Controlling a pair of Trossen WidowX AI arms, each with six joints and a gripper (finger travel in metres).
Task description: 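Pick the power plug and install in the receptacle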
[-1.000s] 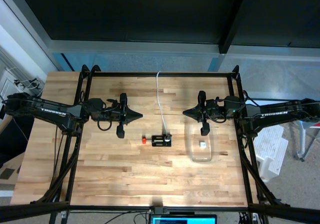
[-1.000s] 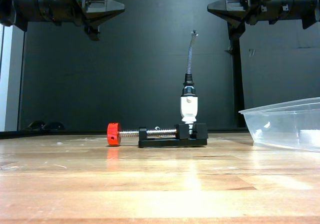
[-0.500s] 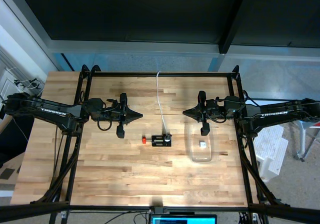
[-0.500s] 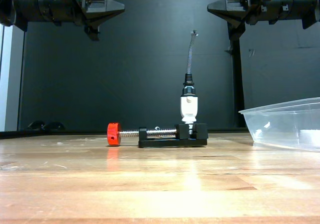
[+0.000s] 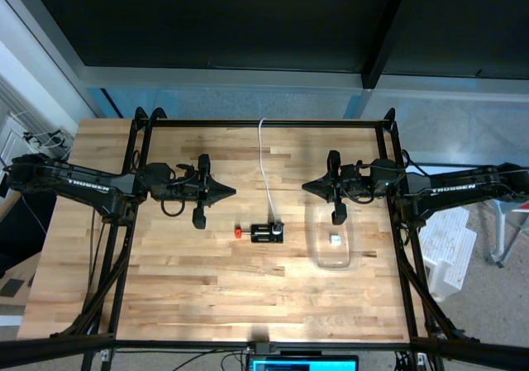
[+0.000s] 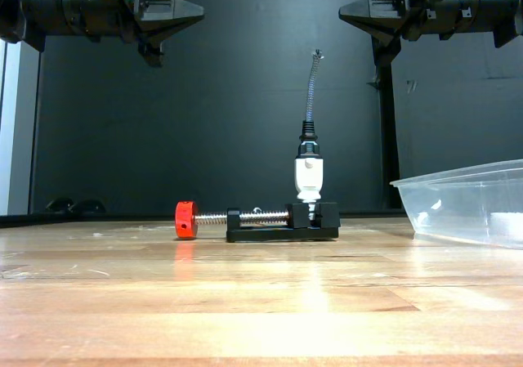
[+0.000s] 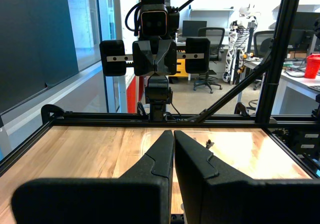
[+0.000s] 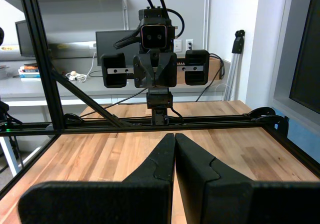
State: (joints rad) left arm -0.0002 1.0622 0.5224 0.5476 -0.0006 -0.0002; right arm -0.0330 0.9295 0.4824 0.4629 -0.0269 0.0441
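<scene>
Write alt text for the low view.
A black power plug stands upright atop the white receptacle clamped in a red-knobbed vise on the table, clear tray at right. The left gripper and right gripper hang shut high above, tips facing inward.

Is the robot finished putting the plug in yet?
It looks finished. The power plug stands upright in the white receptacle, held by the vise. Nothing is in hand: the left tool and right tool hang shut high above the table. Nothing seems left.
</scene>
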